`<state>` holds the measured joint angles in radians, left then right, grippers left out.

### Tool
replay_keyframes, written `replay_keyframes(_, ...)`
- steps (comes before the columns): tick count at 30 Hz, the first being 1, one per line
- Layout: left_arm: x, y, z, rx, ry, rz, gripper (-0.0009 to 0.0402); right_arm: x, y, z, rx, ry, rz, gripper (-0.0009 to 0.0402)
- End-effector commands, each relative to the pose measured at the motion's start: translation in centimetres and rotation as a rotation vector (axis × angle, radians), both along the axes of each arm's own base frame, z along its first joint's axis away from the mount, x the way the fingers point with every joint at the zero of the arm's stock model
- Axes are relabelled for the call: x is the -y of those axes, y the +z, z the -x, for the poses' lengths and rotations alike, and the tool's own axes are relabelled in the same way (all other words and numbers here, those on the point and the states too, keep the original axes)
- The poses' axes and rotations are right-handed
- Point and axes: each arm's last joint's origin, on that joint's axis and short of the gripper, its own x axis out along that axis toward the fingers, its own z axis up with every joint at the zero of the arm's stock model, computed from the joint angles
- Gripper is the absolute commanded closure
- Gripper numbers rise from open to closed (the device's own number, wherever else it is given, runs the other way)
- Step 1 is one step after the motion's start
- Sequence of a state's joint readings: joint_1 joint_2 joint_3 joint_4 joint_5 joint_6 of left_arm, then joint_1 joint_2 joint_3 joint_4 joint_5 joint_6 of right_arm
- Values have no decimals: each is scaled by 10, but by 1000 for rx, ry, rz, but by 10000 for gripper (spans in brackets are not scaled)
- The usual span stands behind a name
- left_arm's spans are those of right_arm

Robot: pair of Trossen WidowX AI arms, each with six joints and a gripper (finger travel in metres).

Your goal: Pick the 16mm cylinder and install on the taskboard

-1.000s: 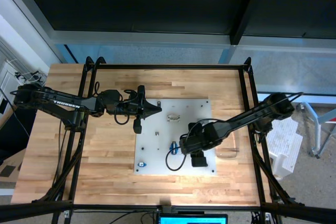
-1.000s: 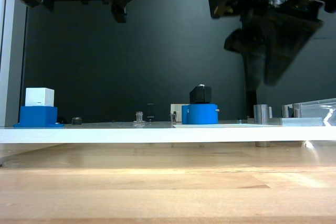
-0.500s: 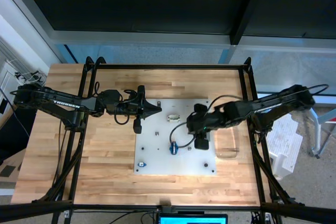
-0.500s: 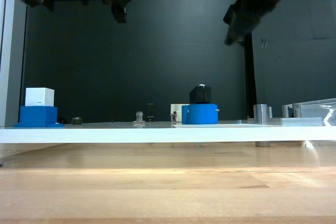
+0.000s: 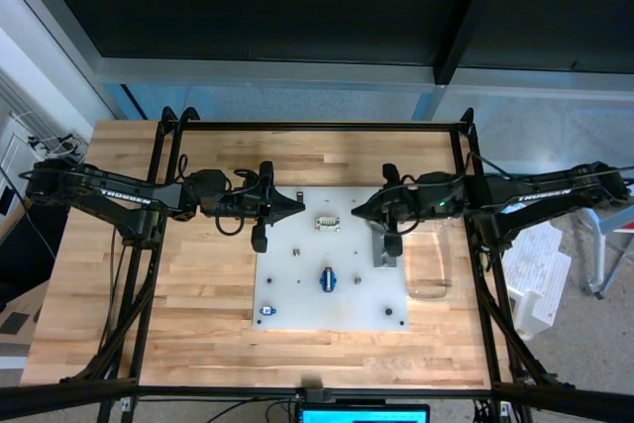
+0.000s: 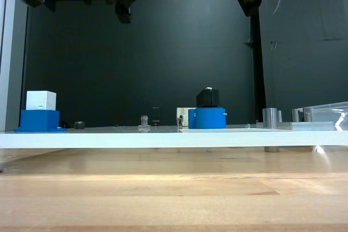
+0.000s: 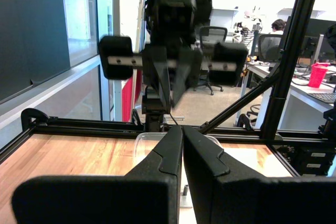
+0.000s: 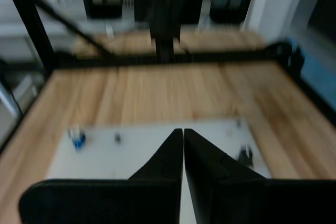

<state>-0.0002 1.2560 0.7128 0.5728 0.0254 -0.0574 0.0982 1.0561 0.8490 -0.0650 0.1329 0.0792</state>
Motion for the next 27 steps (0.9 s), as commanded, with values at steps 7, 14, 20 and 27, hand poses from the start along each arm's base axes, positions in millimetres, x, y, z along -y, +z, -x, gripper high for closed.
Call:
replay_keyframes(7, 0, 0, 0, 0, 0, 0, 393, 8, -11, 21, 288, -21, -27, 394)
replay_keyframes(14, 0, 0, 0, 0, 0, 0, 393, 12, -25, 33, 361, 0, -59, 393)
replay_keyframes(20, 0, 0, 0, 0, 0, 0, 393, 11, -30, 33, 341, 1, -68, 393)
replay_keyframes(27, 0, 0, 0, 0, 0, 0, 393, 11, -33, 33, 297, 1, -56, 393)
